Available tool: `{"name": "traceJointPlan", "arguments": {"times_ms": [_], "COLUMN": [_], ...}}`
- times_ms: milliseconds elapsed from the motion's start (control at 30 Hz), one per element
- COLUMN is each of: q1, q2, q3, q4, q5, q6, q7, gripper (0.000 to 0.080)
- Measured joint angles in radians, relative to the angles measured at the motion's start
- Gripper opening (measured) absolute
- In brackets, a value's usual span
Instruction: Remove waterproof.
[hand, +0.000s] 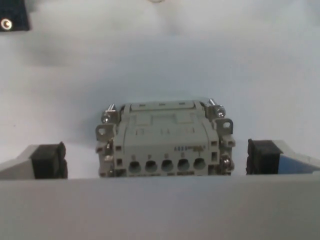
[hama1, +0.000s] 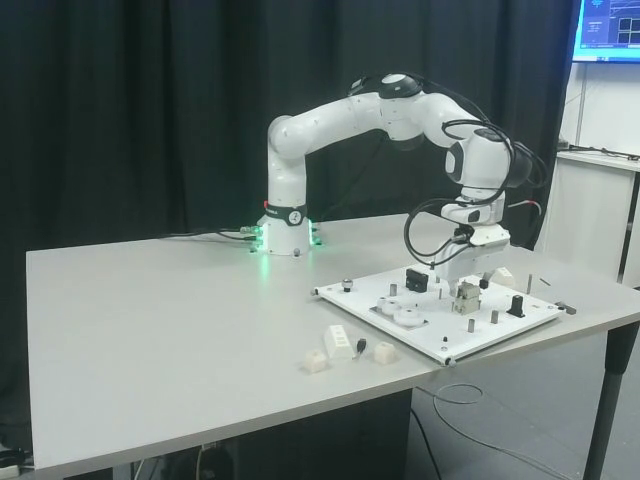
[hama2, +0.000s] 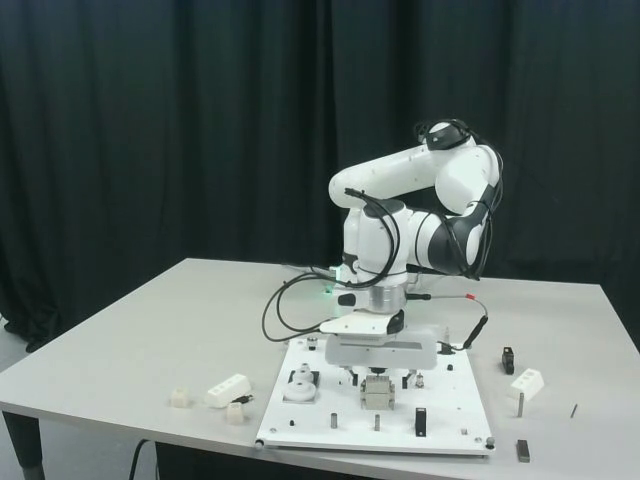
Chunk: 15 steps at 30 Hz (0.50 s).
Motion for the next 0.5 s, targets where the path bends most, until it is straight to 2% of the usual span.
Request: {"name": "traceJointPlan", "arguments": {"times_ms": [500], "q1": [-0.003], "q2": [-0.001], "q3": [0.006], "q4": [0.000], "q5": [0.005], "q6": [0.002], "q7": [0.000], "gripper": [0.0800]}}
